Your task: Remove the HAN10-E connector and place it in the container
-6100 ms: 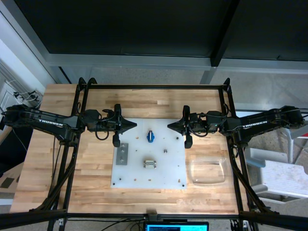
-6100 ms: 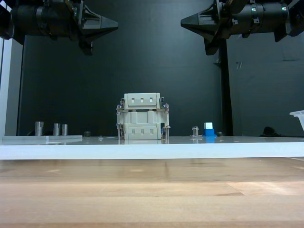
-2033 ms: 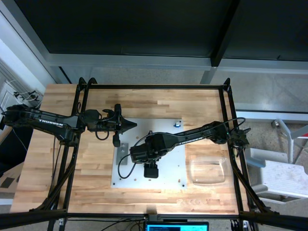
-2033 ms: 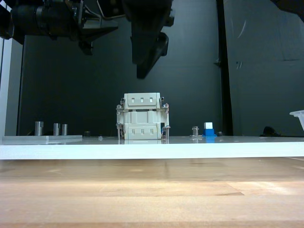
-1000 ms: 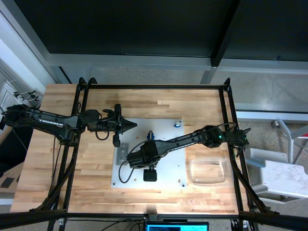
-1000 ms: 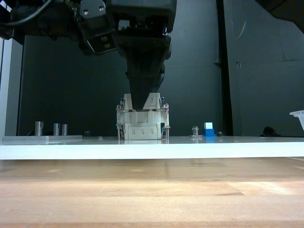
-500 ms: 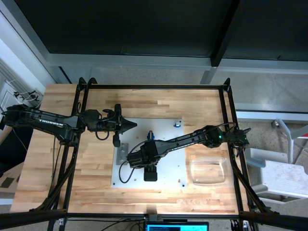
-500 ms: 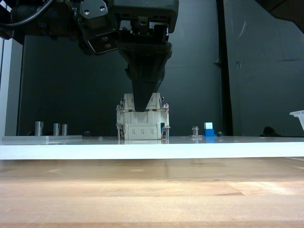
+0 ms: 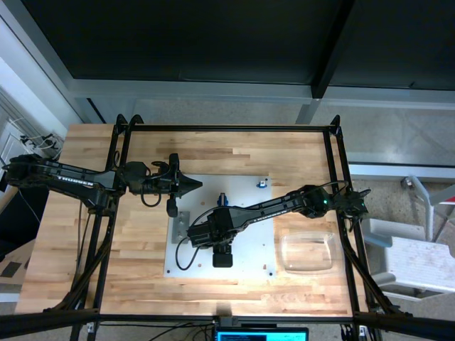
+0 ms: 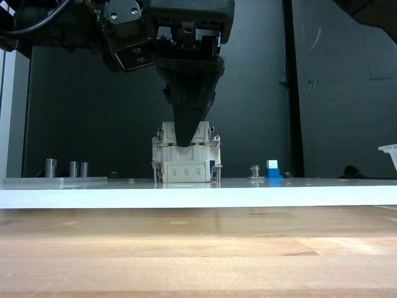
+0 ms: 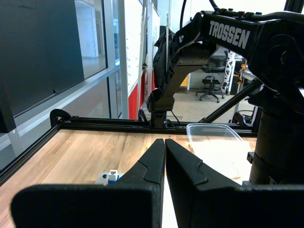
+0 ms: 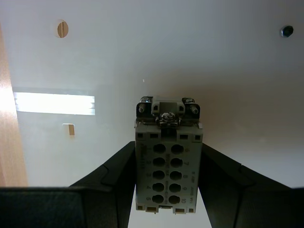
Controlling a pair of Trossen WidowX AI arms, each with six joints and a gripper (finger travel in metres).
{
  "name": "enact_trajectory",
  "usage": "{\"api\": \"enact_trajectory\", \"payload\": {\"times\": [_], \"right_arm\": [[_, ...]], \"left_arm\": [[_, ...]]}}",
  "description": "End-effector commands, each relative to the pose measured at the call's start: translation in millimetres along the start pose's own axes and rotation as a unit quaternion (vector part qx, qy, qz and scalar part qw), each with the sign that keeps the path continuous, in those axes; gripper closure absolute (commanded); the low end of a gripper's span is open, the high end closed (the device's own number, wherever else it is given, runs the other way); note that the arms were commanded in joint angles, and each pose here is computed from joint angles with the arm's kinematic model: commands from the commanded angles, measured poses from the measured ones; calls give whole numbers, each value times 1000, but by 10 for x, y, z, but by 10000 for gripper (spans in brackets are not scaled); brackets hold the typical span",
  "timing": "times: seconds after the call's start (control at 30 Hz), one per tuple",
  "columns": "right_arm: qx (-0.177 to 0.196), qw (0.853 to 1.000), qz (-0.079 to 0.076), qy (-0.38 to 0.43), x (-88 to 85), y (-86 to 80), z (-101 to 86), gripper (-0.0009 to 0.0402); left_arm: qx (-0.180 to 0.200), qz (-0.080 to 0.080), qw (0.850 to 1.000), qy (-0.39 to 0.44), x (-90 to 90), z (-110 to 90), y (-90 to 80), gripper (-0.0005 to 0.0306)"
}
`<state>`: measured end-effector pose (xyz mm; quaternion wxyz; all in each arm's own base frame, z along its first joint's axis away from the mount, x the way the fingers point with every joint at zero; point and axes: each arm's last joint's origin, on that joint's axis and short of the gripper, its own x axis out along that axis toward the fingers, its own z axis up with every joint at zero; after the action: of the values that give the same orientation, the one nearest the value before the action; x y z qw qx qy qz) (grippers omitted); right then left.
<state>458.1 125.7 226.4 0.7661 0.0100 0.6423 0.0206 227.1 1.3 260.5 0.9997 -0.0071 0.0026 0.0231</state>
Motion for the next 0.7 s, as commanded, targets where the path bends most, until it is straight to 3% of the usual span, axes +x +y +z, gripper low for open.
{"api": "enact_trajectory", "payload": {"times": [0.03,0.43,0.7], "right_arm": [[-1,1000,2,-8,-63,1,-2,388],[0,1000,6,-22,-285,-12,-45,391],[9,1000,-1,-3,-419,-11,-138,391]], "left_arm": [[0,0,1000,0,0,1,1,300],[0,0,1000,0,0,1,1,300],[0,0,1000,0,0,1,1,300]]}}
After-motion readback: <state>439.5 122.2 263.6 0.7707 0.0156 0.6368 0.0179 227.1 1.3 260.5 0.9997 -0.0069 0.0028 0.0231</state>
